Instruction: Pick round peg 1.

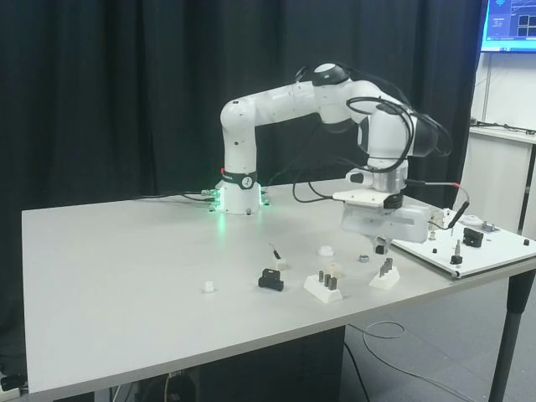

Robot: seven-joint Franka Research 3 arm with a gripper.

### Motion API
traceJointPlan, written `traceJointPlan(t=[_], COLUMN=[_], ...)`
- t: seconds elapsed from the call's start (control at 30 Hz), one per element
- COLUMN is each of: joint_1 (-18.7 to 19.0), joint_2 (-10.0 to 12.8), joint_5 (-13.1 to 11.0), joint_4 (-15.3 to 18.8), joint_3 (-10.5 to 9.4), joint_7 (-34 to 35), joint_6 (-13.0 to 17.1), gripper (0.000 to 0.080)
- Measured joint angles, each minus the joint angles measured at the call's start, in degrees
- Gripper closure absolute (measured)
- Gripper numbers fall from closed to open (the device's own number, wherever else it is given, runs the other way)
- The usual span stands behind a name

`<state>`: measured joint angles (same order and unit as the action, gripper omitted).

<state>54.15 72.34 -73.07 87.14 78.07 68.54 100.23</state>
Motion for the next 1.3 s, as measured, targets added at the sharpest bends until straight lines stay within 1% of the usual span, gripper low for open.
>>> traceJointPlan(t=[0.1, 0.2, 0.43, 0.7, 1.13, 1.27, 1.3], joint_1=[0.40, 0.71, 1.20, 1.33, 1.33, 1.33, 1.33], joint_2=[0.00, -0.02, -0.02, -0.02, -0.02, -0.02, -0.02], joint_5=[0.01, 0.03, 0.18, 0.31, 0.30, 0.30, 0.30], joint_4=[0.00, 0.00, 0.00, 0.00, 0.21, 0.30, 0.31], joint_3=[1.06, 1.71, 2.47, 2.59, 2.59, 2.60, 2.60], joint_7=[-0.02, -0.09, -3.14, -7.28, -5.44, -3.27, -2.52], joint_6=[-1.12, -1.75, -2.68, -3.07, -3.10, -3.10, -3.10], gripper=[0.0801, 0.0801, 0.0801, 0.0801, 0.0801, 0.0801, 0.0186])
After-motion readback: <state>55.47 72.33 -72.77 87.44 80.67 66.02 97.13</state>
